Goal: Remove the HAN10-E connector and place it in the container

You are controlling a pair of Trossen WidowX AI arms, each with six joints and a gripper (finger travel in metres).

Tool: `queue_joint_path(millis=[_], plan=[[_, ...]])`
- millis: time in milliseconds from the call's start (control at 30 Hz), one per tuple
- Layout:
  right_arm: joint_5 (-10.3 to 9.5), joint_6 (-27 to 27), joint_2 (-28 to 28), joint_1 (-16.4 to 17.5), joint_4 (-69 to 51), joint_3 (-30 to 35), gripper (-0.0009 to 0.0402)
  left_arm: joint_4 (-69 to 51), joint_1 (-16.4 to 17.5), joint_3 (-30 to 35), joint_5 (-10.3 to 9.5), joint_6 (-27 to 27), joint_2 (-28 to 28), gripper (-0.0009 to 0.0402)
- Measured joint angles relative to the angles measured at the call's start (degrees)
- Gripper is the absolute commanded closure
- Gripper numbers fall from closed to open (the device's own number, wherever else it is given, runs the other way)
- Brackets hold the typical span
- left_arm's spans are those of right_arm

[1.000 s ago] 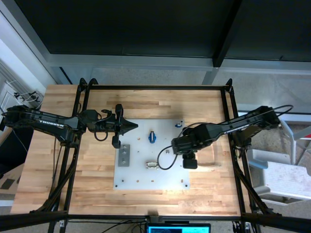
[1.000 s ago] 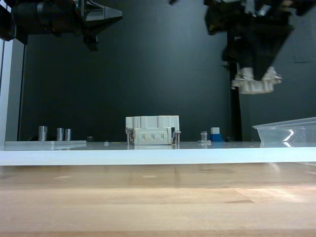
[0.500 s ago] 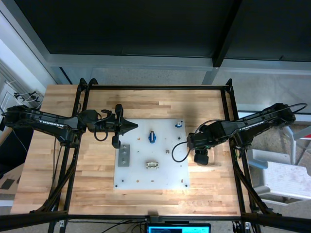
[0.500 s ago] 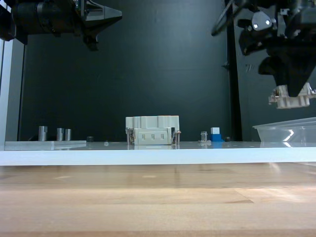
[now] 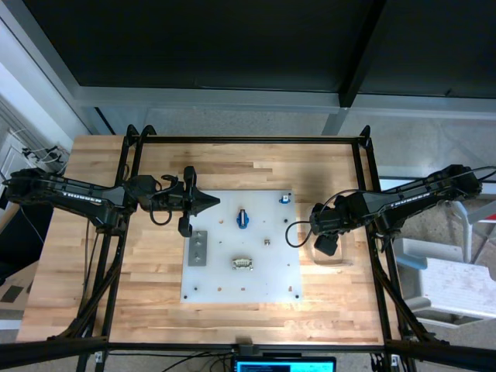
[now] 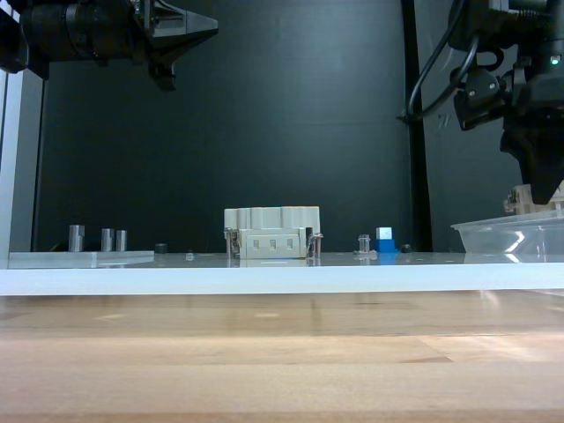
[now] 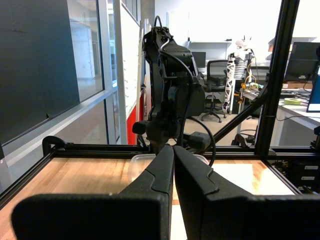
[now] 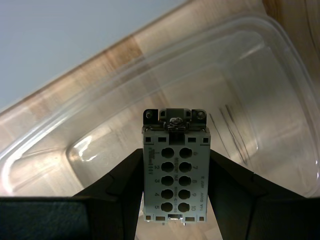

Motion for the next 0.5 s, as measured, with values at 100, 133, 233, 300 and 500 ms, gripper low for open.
queue_joint_path(millis=[100, 133, 233, 300, 500], plan=[[0.02, 0.98, 0.00, -0.11, 1.05, -1.11, 0.0393, 0.00, 0.00, 0.00, -0.02, 0.00, 0.00, 0.0393], [0.02, 1.29, 0.00, -0.17, 1.70, -1.53, 0.0393, 0.00, 0.00, -0.02, 0.00, 0.00, 0.00, 0.0393], [-0.02, 1.75, 0.00, -0.26, 3.96, -3.13, 0.0393, 0.00, 0.00, -0.02, 0.00, 0.00, 0.00, 0.0393], [-0.02, 2.25, 0.00, -0.31, 4.79, -4.04, 0.0393, 0.00, 0.00, -0.02, 0.00, 0.00, 0.00, 0.0393], [-0.04, 3.74, 0.00, -0.31, 7.41, -6.75, 0.0393, 0.00, 0.00, -0.02, 0.00, 0.00, 0.00, 0.0393]])
